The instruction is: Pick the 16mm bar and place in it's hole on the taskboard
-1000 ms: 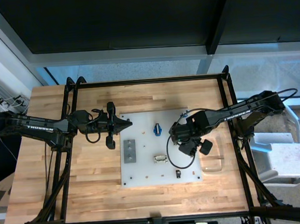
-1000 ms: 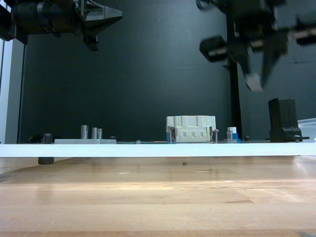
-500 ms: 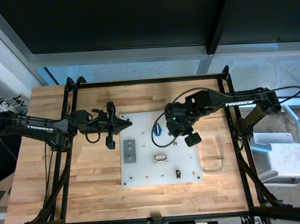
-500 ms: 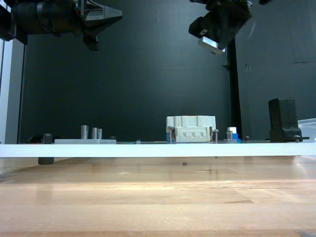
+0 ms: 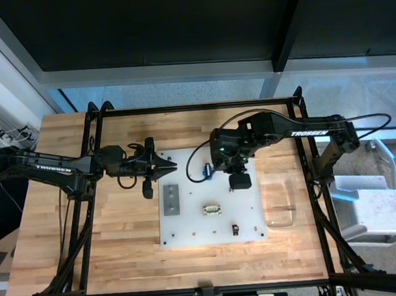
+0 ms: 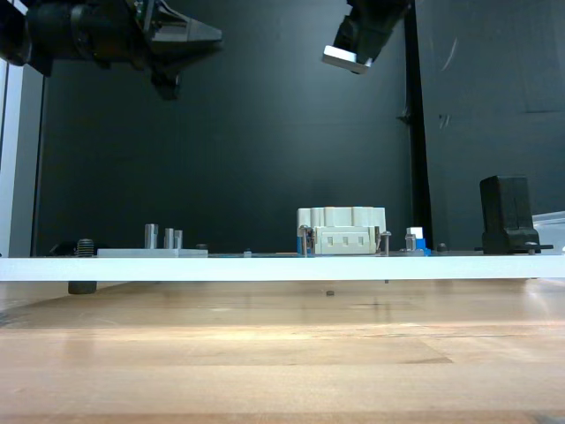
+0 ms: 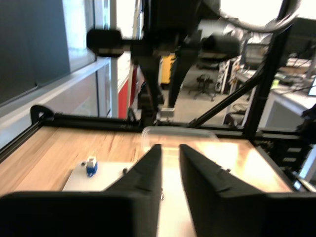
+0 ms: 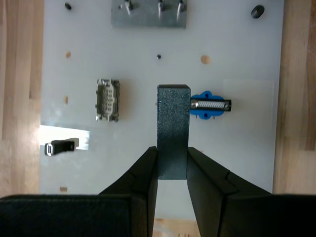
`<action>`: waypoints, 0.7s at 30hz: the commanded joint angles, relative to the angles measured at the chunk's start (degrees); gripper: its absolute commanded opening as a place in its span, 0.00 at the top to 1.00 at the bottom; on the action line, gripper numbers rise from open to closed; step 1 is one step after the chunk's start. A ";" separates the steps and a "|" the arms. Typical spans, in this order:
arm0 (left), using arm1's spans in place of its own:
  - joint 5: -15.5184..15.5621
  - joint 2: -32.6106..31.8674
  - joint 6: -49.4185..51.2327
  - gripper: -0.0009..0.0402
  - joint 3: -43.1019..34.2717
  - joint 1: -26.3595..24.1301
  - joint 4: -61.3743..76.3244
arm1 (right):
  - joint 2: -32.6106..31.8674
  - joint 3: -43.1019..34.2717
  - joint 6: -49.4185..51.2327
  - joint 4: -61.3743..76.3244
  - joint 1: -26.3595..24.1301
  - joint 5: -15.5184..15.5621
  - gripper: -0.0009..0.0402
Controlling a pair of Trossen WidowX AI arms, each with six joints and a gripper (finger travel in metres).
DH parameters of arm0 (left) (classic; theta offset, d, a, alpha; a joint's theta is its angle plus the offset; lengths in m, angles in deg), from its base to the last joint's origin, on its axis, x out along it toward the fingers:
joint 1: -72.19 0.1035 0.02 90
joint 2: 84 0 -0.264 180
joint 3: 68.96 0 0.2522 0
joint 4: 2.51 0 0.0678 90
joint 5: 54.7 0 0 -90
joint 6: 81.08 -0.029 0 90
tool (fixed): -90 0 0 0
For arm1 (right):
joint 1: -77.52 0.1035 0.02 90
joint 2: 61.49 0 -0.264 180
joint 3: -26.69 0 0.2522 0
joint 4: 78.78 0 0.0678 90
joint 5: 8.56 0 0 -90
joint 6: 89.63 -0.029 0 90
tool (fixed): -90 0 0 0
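The 16mm bar (image 8: 173, 129) is a dark rectangular block held in my right gripper (image 8: 173, 150), which is shut on its near end. It hangs high above the white taskboard (image 5: 190, 224), clear of any seat, near the blue connector (image 8: 210, 105). From above, the right gripper (image 5: 236, 174) sits over the board's back middle. At table height the bar's pale end (image 6: 347, 57) shows far above the board. My left gripper (image 5: 168, 166) hovers over the board's back left edge, and a narrow gap separates its fingers (image 7: 148, 173) with nothing between.
On the board stand a grey plate with short pegs (image 5: 170, 199), a white multi-pin connector (image 5: 212, 209) and a small black plug (image 5: 235, 229). A clear tray (image 5: 279, 203) lies on the wooden table right of the board.
My right gripper has carried the bar left and toward the back, from the board's right edge to over the blue connector, and higher. The left gripper edged slightly right.
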 commanded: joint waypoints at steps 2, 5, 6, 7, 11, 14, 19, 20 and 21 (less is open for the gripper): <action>0.48 -1.81 0.02 0.65 -2.05 0.00 1.99 | -3.48 -5.18 -0.42 1.77 0.02 0.00 0.98; 0.48 -3.06 0.07 0.55 -3.74 0.00 4.07 | -6.21 -8.74 -0.42 3.15 0.04 0.00 0.98; 0.63 -3.54 0.11 0.53 -4.28 0.00 4.87 | -7.04 -9.90 -0.48 3.63 0.04 0.00 0.98; 0.61 -3.96 0.15 0.50 -4.81 0.00 5.84 | -7.82 -10.95 -0.81 3.82 0.04 0.02 0.98; 0.61 -5.60 0.17 0.45 -7.04 -0.02 8.63 | -10.40 -14.62 -1.27 3.89 0.02 0.00 0.98; 0.61 -6.73 0.20 0.44 -7.89 0.00 8.83 | -12.22 -17.18 -1.25 3.93 0.04 -0.20 0.98; 0.66 -9.11 0.17 0.45 -9.66 0.00 9.38 | -14.62 -19.76 -1.22 3.85 0.02 -0.20 0.98; 0.68 -9.49 0.17 0.45 -10.05 0.00 9.33 | -15.19 -20.20 -1.18 3.85 0.02 -0.20 0.98; 0.63 -10.03 0.17 0.45 -10.49 0.00 9.38 | -15.39 -20.39 -1.20 3.80 0.00 -0.20 0.98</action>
